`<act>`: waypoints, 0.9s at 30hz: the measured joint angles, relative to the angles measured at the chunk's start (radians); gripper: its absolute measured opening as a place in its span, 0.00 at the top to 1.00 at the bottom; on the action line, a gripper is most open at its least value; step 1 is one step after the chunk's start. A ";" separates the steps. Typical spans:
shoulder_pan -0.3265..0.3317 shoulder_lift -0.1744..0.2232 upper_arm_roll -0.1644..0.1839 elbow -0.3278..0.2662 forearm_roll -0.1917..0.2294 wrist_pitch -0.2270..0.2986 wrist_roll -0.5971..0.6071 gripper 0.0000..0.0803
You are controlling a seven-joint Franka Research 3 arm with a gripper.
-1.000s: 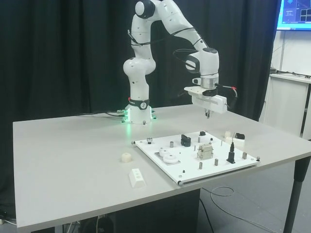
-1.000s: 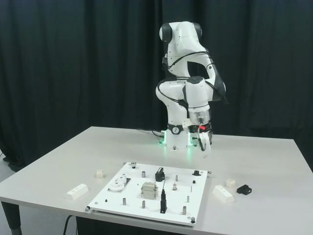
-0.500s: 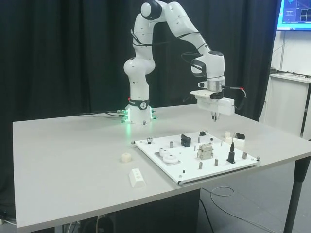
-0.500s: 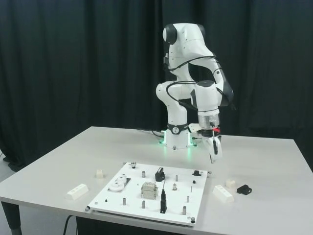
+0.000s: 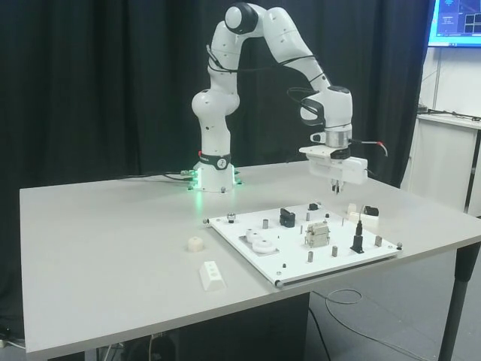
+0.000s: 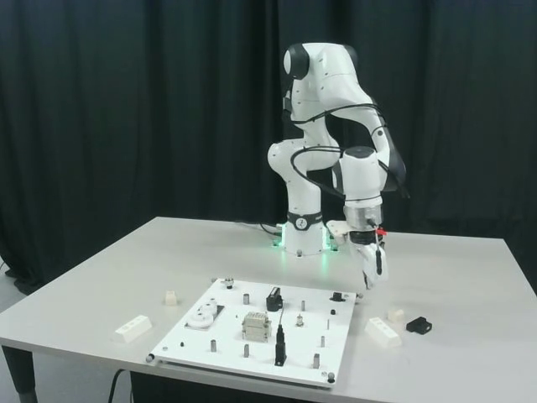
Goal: Place Ethernet.
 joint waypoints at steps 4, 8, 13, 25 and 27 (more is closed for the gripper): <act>0.003 0.015 -0.003 0.005 0.017 0.018 0.006 0.90; 0.006 0.027 -0.003 0.010 0.032 0.020 -0.034 0.90; 0.012 0.039 -0.003 0.019 0.030 0.018 -0.108 0.60; 0.015 0.048 -0.004 0.027 0.029 0.014 -0.055 0.20; 0.015 0.048 -0.004 0.027 0.030 0.014 -0.055 0.20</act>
